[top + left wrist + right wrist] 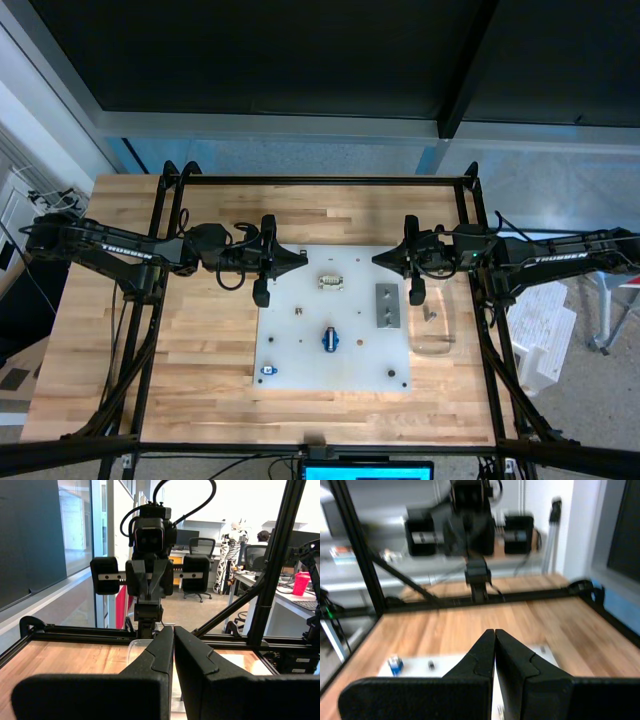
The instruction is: Pick the 16mm cylinder and install on the taskboard
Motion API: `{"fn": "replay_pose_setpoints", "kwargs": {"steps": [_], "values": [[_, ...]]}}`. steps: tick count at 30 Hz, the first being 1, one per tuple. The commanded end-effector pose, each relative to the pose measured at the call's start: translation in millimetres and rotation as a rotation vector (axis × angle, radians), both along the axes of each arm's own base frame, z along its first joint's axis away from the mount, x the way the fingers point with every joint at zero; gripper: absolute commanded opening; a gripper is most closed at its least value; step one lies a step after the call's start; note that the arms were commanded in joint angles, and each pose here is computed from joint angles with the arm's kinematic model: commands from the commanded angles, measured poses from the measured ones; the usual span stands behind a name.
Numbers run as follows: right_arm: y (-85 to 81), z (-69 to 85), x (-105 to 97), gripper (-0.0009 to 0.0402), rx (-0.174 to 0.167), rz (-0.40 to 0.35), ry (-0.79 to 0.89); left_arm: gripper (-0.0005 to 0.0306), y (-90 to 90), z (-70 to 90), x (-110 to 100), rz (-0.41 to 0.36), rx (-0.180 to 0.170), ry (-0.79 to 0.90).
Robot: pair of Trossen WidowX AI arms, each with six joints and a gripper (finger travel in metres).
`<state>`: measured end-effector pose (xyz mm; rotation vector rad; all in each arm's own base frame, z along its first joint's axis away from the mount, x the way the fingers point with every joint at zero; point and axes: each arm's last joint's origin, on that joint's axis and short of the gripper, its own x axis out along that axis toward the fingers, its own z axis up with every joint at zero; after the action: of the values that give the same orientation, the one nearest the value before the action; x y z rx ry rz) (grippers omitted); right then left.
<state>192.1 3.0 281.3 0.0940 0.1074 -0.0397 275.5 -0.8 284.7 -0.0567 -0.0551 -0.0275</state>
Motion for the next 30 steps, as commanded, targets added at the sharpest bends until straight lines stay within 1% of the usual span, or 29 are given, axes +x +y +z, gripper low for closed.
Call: {"fn": "replay_pose_setpoints", "kwargs": {"steps": [1, 5, 14, 17, 20, 25, 27, 30], "values": [[0.1, 1.6, -2, 0.0000, -0.001, -0.001, 0.091, 0.0000, 0.0, 0.1, 0, 0.000, 0.000, 0.000], [0.7, 6.2, -6, 0.0000, 0.019, -0.002, 0.225, 0.0000, 0.1, 0.1, 0, 0.000, 0.000, 0.000], [6.8, 17.5, -22, 0.0000, 0.005, 0.030, 0.494, 0.0000, 0.0, 0.1, 0, 0.000, 0.000, 0.000], [7.3, 21.2, -29, 0.0000, 0.010, 0.030, 0.600, 0.0000, 0.0, 0.1, 0, 0.000, 0.000, 0.000], [7.3, 24.0, -36, 0.0000, 0.003, 0.030, 0.697, 0.0000, 0.0, 0.1, 0, 0.000, 0.000, 0.000], [7.0, 24.2, -46, 0.0000, 0.003, 0.027, 0.805, 0.0000, 0.0, 0.1, 0, 0.000, 0.000, 0.000], [7.0, 21.7, -49, 0.0000, 0.000, 0.028, 0.858, 0.0000, 0.0, 0.1, 0, 0.000, 0.000, 0.000], [6.8, 17.0, -57, 0.0000, 0.006, 0.026, 0.947, 0.0000, 0.0, 0.1, 0, 0.000, 0.000, 0.000]]}}
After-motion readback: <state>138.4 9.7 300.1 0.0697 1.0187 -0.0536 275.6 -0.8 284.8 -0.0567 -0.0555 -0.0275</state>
